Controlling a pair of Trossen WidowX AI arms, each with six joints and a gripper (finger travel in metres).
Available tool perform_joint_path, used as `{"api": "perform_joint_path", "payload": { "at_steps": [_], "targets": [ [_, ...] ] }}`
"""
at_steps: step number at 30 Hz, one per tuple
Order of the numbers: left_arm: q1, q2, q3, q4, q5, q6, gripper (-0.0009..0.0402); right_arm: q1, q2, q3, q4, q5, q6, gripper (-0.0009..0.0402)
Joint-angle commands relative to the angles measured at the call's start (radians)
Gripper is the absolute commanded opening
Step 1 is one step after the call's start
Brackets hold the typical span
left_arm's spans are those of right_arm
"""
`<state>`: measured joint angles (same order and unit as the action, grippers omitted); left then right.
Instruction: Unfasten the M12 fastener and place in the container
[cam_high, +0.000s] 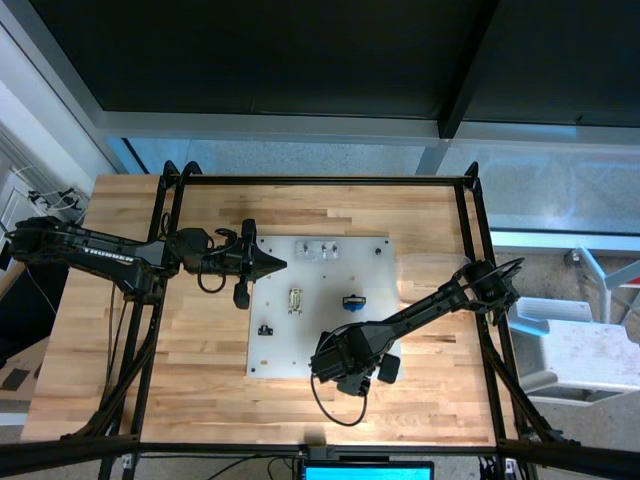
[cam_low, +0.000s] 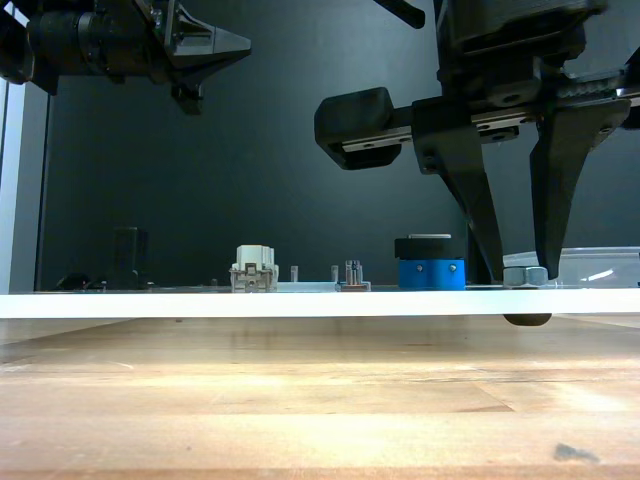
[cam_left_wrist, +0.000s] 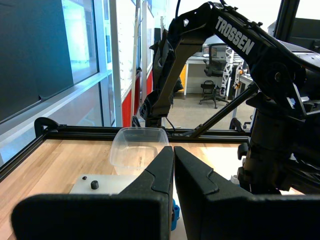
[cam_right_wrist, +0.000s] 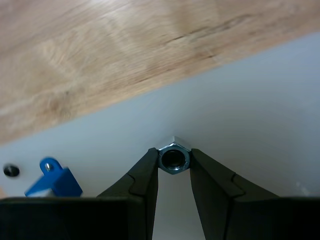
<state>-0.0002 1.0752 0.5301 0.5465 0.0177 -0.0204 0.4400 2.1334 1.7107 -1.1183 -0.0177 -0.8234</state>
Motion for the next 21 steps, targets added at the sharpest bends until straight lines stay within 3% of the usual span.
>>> {"api": "perform_joint_path", "payload": {
  "at_steps": [1, 12, 21],
  "targets": [
    [0.000, 0.000, 0.000, 0.000, 0.000, 0.000, 0.0000, 0.000, 0.000, 0.000, 0.001, -0.001, -0.027, 0.0025],
    [0.000, 0.000, 0.000, 0.000, 0.000, 0.000, 0.0000, 0.000, 0.000, 0.001, 0.006, -0.001, -0.027, 0.0037],
    [0.000, 0.000, 0.000, 0.000, 0.000, 0.000, 0.0000, 0.000, -0.010, 0.001, 0.006, -0.002, -0.026, 0.0126]
  ]
}}
